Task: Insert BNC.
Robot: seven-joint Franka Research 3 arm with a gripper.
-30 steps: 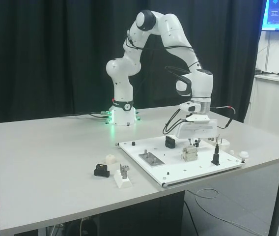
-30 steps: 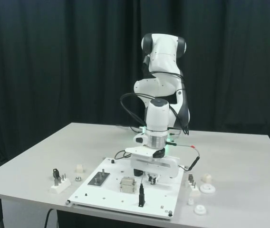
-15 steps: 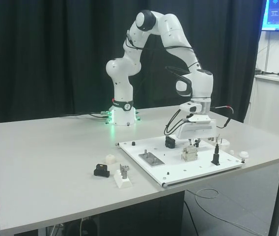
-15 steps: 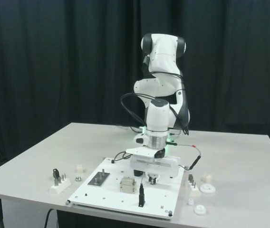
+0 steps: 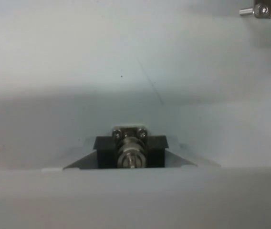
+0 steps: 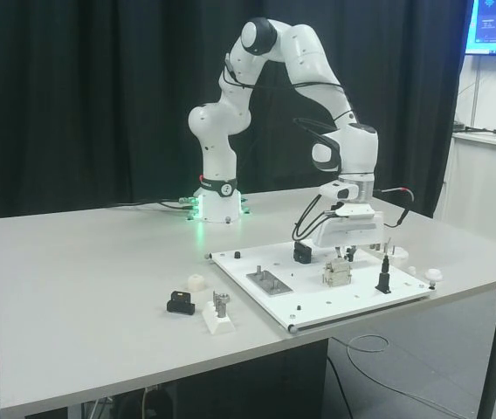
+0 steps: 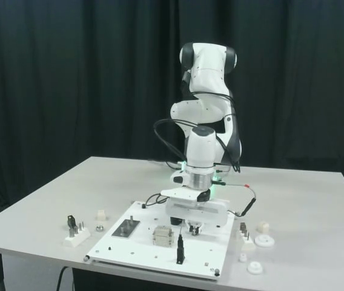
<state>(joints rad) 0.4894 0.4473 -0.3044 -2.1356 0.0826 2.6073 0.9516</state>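
From where I stood, the gripper (image 7: 192,228) hung low over the white board (image 7: 137,244), pinching the BNC plug (image 5: 131,153). Any tilt risked jamming it; the black post (image 7: 180,248) stood at six o'clock.

White jointed arm (image 6: 296,52), black cables (image 7: 163,136)

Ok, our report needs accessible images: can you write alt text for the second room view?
A white robot arm reaches down over a white board on a grey table, its gripper low above the board. Small parts sit on and beside the board, against a black curtain.
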